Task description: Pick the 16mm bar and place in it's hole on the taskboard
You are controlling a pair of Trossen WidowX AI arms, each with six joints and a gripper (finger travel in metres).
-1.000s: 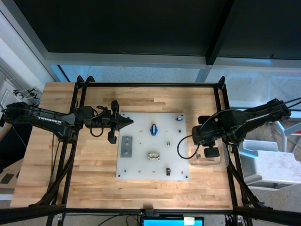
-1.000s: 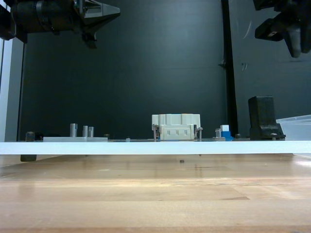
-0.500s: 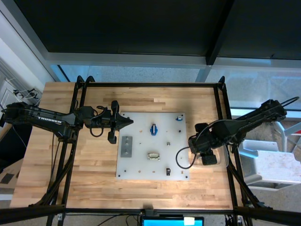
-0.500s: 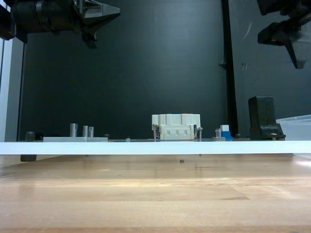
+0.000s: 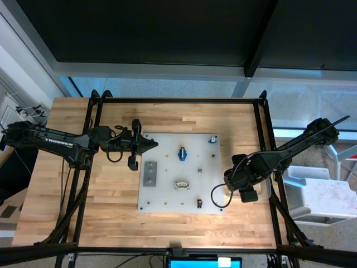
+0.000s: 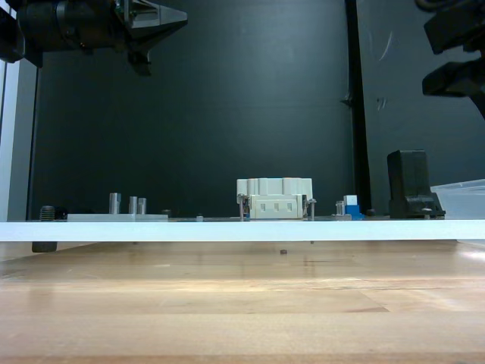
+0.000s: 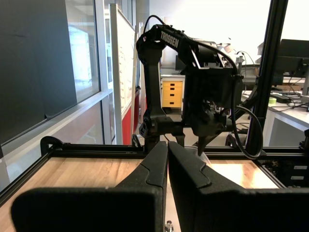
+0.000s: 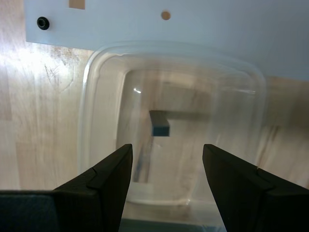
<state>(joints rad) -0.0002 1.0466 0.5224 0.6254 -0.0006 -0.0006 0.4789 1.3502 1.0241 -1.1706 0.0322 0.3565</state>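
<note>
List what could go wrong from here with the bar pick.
1. The right gripper, open above the clear tub, could clip its wall on the way down.
2. The part that looks like the 16mm bar lies free in the tub and may slide when gripped.
3. The left gripper, shut above the left edge of the taskboard, might crowd the later placement.

16mm bar (image 8: pixel 160 126): dark, lying free in clear tub (image 8: pixel 83 125) beside taskboard (image 8: pixel 193 29).

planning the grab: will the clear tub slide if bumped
Likely slides: the clear tub looks thin and light, loose on the table. Walls probably flex. Right gripper hovers open over it; left gripper, shut, above the board's left edge.
</note>
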